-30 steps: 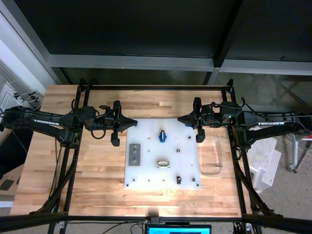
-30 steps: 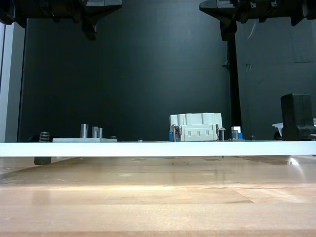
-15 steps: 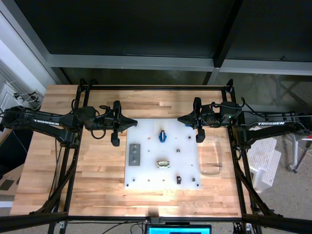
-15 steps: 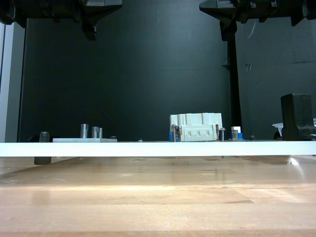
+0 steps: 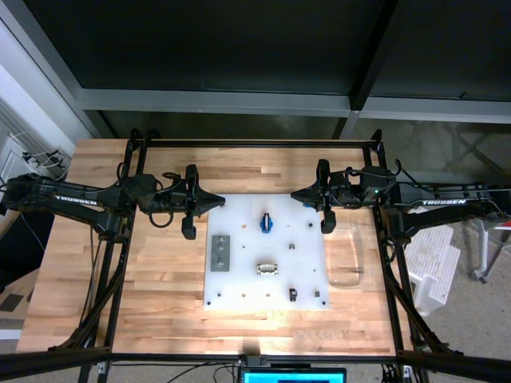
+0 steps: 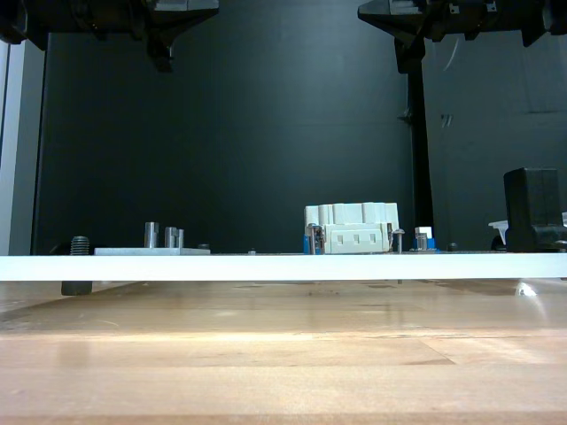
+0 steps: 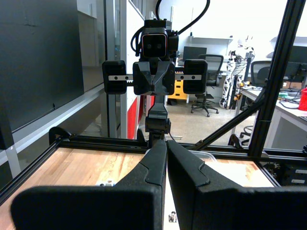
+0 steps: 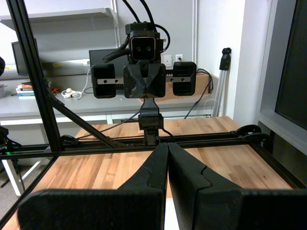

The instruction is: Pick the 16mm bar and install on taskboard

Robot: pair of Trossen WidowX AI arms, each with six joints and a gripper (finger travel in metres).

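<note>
The left gripper [image 5: 218,202] and right gripper [image 5: 295,195], both pressed together, hung over the far edge of the board [image 5: 239,279]; where the bar lay, and what the clear bin [image 5: 344,282] beside it held, could not be told.

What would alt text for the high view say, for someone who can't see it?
From either side, the black left gripper and right gripper, both shut, reach in over the far edge of a white square task board on a wooden table. The 16mm bar cannot be picked out.
</note>
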